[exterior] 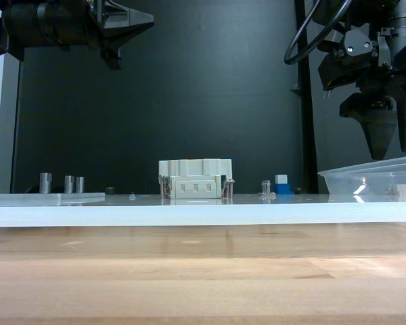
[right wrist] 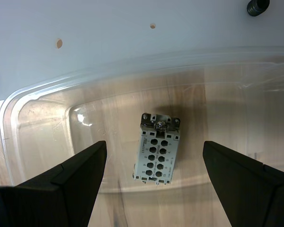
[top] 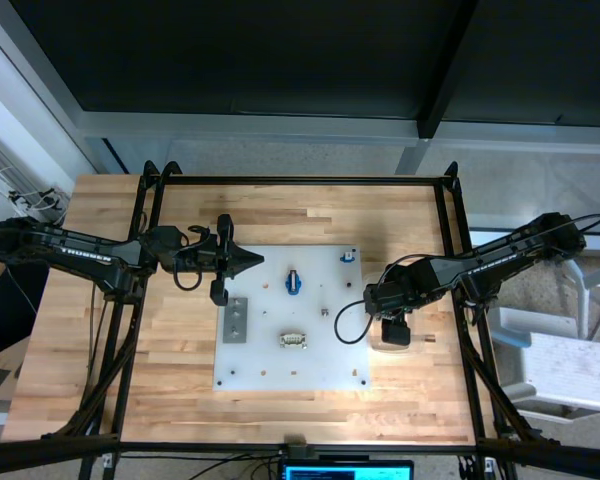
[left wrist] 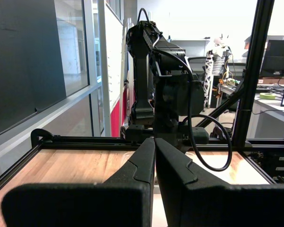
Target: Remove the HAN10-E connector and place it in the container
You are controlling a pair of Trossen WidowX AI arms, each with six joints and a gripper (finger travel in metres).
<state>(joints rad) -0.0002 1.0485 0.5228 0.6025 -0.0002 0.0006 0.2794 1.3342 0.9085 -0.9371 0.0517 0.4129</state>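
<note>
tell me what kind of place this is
Likely a robotics lab: two robot arms at a wooden table, office desks behind. Here the left hand is shut above the white board, the right hand open over a clear tub holding a connector.

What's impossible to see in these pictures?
- High view: the open right gripper, above the container, covers the HAN10-E connector inside; only the right wrist view shows it.
- Low view: connector indistinct behind the container's wall.
- Left wrist view: the shut left gripper, raised over the white board's far left corner, blocks the board.
- High view: blue part too small to identify.
</note>
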